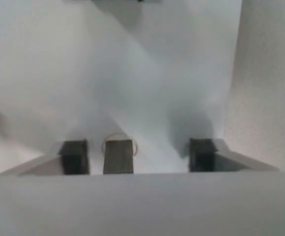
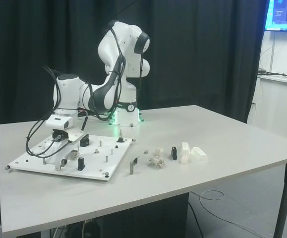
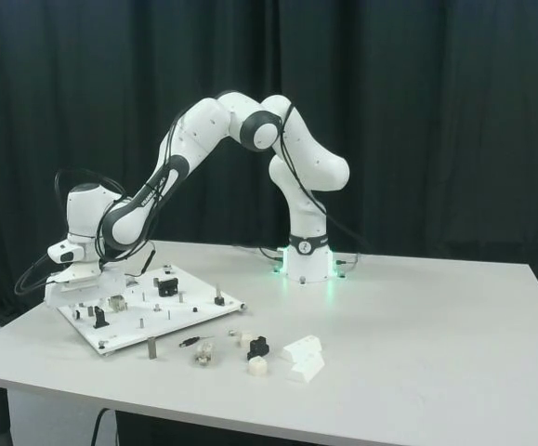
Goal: Remove square peg 3.
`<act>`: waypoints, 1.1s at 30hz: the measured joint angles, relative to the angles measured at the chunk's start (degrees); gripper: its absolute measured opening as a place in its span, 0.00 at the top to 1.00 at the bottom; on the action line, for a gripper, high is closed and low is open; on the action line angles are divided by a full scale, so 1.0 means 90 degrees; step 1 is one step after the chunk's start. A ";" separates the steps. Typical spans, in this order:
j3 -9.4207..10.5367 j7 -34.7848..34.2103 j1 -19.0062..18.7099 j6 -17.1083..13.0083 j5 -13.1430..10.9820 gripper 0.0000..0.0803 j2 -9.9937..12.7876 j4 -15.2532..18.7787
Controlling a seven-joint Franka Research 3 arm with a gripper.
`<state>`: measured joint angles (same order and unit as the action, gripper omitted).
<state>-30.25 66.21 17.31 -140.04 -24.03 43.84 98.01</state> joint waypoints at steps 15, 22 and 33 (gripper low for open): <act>-0.0042 0.0282 0.0033 0.0356 0.0000 0.80 -0.0011 -0.0067; -0.0079 0.0283 0.0033 0.0495 0.0000 0.86 -0.0022 -0.0121; -0.0098 0.0283 0.0031 0.0572 0.0001 0.86 -0.0087 -0.0134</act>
<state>-31.13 68.75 17.60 -134.89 -24.03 43.06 96.81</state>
